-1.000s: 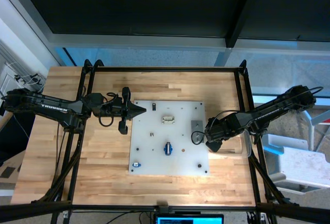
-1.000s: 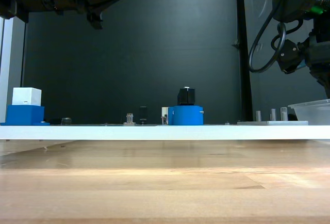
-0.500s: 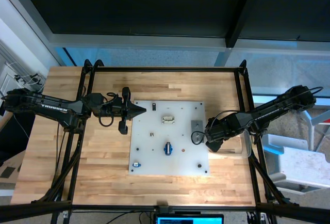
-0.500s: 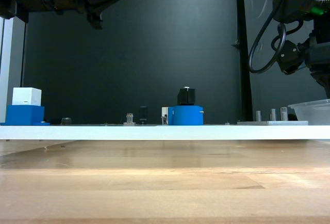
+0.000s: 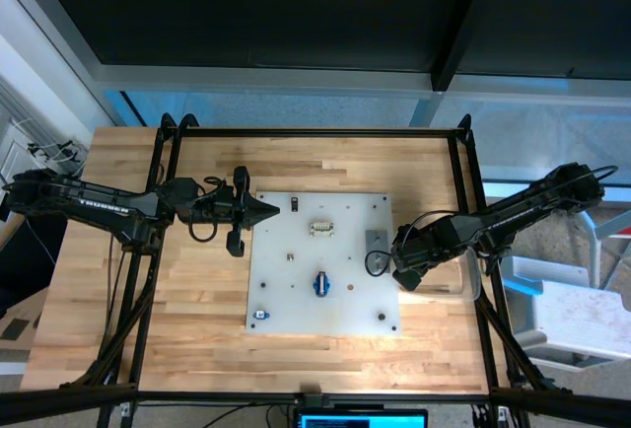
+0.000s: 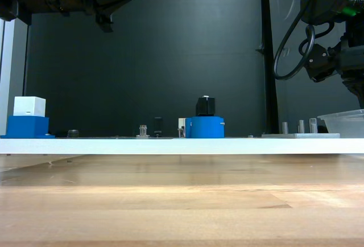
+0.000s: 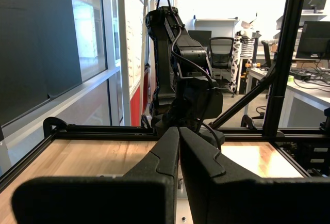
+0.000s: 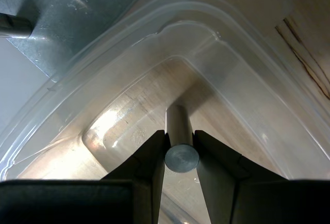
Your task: Pick the 16mm cylinder and place it in the taskboard
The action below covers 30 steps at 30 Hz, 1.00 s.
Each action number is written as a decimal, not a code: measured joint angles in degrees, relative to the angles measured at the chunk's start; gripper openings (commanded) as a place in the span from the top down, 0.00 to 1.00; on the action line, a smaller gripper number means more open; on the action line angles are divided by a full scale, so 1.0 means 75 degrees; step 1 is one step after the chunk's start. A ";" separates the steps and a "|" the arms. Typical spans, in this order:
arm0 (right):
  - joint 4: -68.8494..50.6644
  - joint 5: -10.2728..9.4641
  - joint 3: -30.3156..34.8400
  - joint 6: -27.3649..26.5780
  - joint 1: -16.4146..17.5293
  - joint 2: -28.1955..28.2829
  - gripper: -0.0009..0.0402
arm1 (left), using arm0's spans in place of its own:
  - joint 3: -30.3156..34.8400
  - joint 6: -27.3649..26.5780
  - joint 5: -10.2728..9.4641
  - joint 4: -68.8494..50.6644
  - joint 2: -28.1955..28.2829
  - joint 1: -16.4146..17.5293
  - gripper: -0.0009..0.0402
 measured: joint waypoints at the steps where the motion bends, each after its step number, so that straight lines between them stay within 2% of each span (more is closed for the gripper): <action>1: 0.0003 0.0000 0.0000 0.0000 0.0000 0.0000 0.84 | 0.0003 0.0000 0.0003 0.0000 -0.0003 0.0000 0.98; 18: -0.0017 -0.0050 0.0029 -0.0006 0.0006 -0.0026 0.87 | 0.0000 0.0000 0.0000 0.0000 0.0000 0.0000 0.98; 30: -0.1067 -0.0073 0.0752 -0.0423 0.0006 -0.0204 0.87 | 0.0003 0.0000 0.0003 0.0000 0.0000 0.0000 0.98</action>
